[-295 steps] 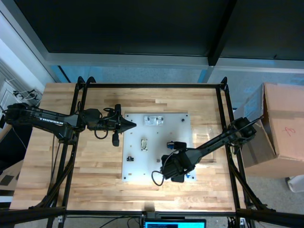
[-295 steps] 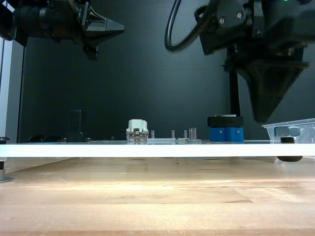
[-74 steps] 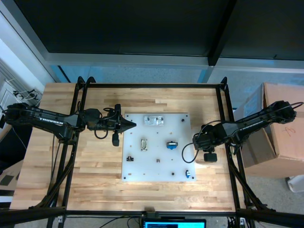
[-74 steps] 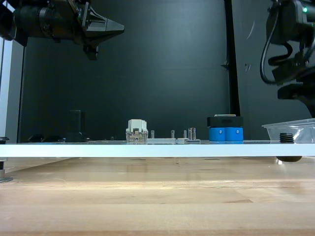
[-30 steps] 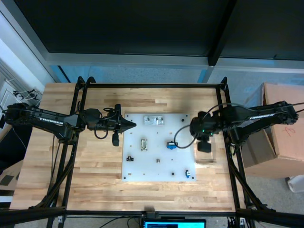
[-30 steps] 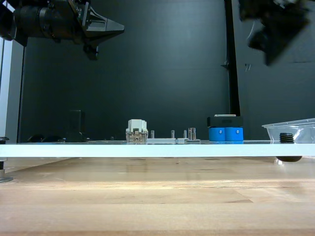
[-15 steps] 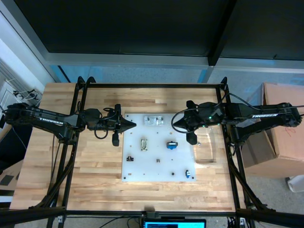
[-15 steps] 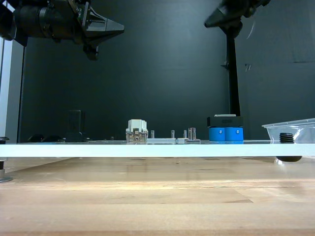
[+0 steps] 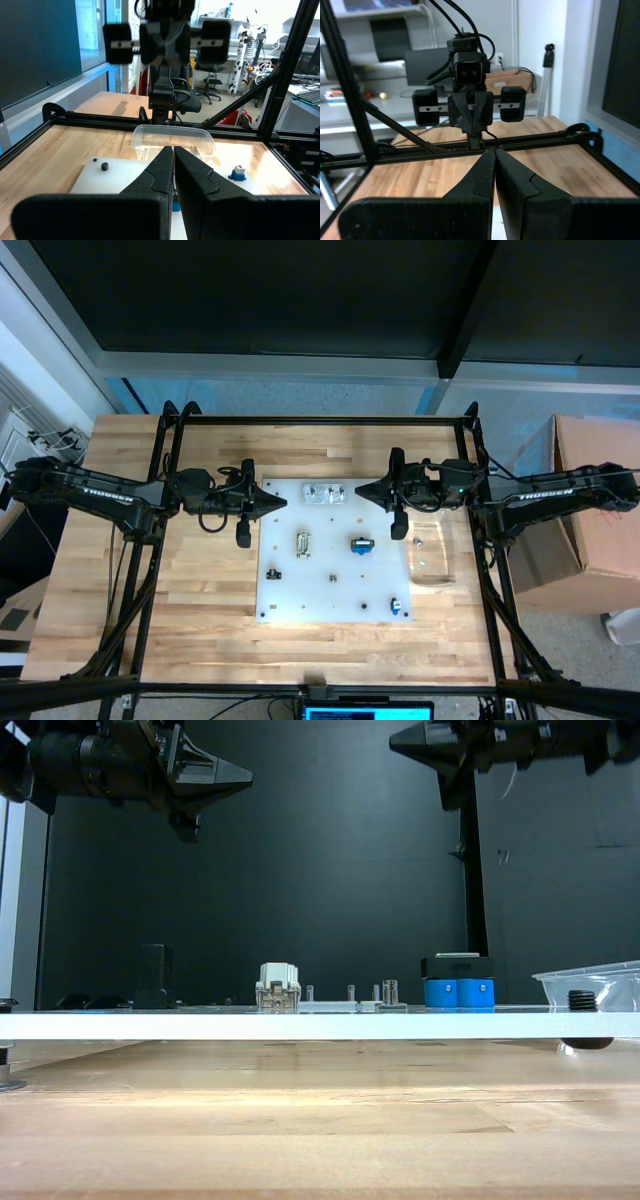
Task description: Unfasten the M12 nut and place it in the container
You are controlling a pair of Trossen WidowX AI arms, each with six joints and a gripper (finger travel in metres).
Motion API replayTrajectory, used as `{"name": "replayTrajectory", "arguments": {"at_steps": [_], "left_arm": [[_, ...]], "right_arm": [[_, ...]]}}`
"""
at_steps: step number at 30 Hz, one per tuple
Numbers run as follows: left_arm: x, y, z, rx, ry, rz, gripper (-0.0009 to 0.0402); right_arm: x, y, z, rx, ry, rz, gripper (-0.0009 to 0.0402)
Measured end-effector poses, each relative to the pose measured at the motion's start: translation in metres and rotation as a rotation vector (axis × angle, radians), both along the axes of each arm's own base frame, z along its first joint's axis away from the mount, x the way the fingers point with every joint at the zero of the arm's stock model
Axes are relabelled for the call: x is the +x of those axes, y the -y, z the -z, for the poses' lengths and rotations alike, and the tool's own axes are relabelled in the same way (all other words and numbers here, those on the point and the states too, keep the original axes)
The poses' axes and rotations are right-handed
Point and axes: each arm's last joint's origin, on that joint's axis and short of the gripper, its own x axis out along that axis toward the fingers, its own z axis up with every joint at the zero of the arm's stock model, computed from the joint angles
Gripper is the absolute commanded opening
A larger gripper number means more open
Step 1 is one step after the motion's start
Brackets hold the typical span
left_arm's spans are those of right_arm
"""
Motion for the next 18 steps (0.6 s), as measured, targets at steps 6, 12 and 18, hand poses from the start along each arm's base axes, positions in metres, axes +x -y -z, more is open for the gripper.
{"name": "replayTrajectory", "arguments": {"at_steps": [6,12,18], "left_arm": [[0.0,0.0,0.0,0.0,0.0,0.0,0.0],[0.0,0.0,0.0,0.0,0.0,0.0,0.0],[0.0,0.0,0.0,0.0,0.0,0.0,0.0]], "right_arm": [[-0.003,0.008,0.015,0.035,0.01,-0.013,0.0],[-0.005,0.008,0.022,0.031,0.014,0.021,0.0],[-0.003,0.006,0.024,0.03,0.005,0.003,0.0]]}}
